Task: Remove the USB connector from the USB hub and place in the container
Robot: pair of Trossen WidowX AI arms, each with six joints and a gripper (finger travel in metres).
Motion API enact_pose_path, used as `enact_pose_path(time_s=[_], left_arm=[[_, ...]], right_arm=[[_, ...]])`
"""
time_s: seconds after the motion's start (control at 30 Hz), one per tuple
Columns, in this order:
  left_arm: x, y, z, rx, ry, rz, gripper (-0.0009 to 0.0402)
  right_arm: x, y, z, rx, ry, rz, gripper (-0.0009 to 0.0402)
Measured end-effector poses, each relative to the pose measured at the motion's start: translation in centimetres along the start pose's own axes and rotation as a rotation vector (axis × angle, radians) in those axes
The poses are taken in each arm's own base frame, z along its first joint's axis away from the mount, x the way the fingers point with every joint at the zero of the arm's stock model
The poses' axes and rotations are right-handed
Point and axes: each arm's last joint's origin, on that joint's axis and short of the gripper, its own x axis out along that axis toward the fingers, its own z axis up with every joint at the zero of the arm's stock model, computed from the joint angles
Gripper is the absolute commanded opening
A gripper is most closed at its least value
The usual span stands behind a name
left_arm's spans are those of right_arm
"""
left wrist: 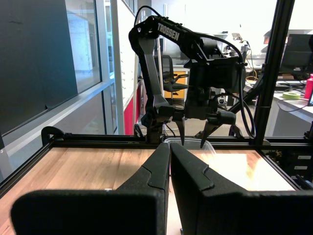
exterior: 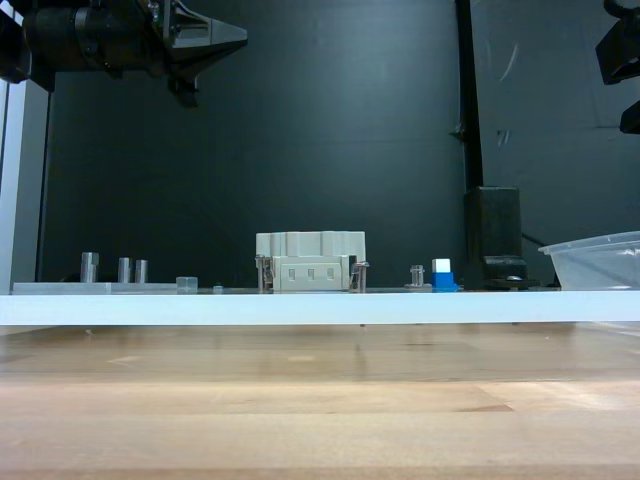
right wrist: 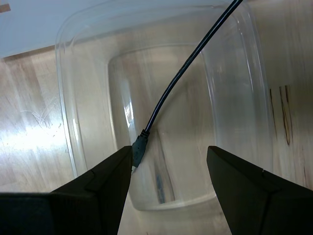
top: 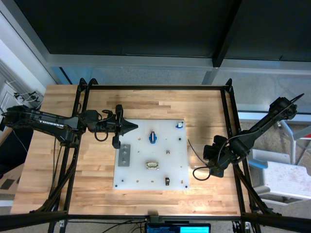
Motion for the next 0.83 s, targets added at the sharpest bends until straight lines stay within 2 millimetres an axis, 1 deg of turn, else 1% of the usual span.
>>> enact_pose_path(time_s=[0.83], left_arm=[[0.00, 0.00, 0.00, 0.000, 0.000, 0.000, 0.0001]], right_arm=[[-0.01, 0.09, 0.08, 0.017, -0.007, 0.009, 0.0212]])
